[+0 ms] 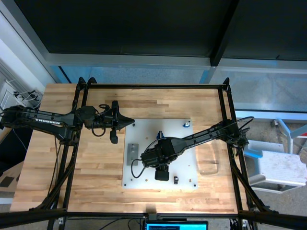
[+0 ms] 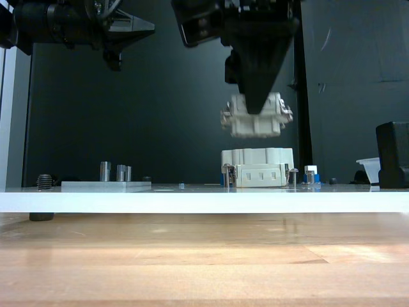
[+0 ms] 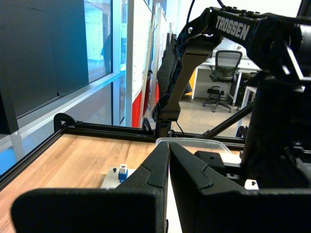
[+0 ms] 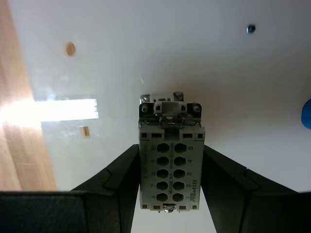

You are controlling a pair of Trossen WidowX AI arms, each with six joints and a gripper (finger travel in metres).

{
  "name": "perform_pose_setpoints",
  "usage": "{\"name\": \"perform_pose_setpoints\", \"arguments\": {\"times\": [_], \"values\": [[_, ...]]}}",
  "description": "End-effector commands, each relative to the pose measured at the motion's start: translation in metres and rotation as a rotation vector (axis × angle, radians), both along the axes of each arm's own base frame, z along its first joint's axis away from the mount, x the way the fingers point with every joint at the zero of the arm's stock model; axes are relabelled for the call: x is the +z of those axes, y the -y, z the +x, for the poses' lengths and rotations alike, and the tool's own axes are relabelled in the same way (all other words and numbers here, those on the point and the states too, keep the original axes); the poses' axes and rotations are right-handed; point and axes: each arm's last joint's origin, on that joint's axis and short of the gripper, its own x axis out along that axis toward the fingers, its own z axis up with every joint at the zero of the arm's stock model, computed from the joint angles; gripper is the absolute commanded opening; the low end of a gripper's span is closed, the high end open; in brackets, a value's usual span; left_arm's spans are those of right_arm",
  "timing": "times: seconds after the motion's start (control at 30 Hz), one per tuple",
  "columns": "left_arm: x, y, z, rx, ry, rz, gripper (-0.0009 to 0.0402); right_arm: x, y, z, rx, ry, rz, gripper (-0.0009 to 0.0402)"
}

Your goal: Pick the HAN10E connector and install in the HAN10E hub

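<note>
Low view alone shows right pincer [image 2: 257, 105] gripping the plug [image 2: 257, 125] above the socket [image 2: 257, 167], apart; left pincer [image 3: 168, 150] closed, high at left.

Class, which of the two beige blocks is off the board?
The HAN10E connector, held by the right gripper above the HAN10E hub; the left gripper hovers shut at left.
</note>
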Motion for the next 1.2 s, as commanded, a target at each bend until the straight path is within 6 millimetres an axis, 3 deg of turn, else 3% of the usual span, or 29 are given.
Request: {"name": "perform_pose_setpoints", "arguments": {"times": [0.03, 0.8, 1.2], "values": [[0.0, 0.0, 0.0, 0.0, 0.0, 0.0, 0.0, 0.005, 0.0, 0.001, -0.005, 0.013, 0.003, 0.0009], [0.0, 0.0, 0.0, 0.0, 0.0, 0.0, 0.0, -0.004, 0.0, 0.003, 0.084, -0.003, -0.017, 0.0009], [0.0, 0.0, 0.0, 0.0, 0.0, 0.0, 0.0, -0.022, 0.0, 0.003, 0.107, -0.002, -0.02, 0.0009]]}}
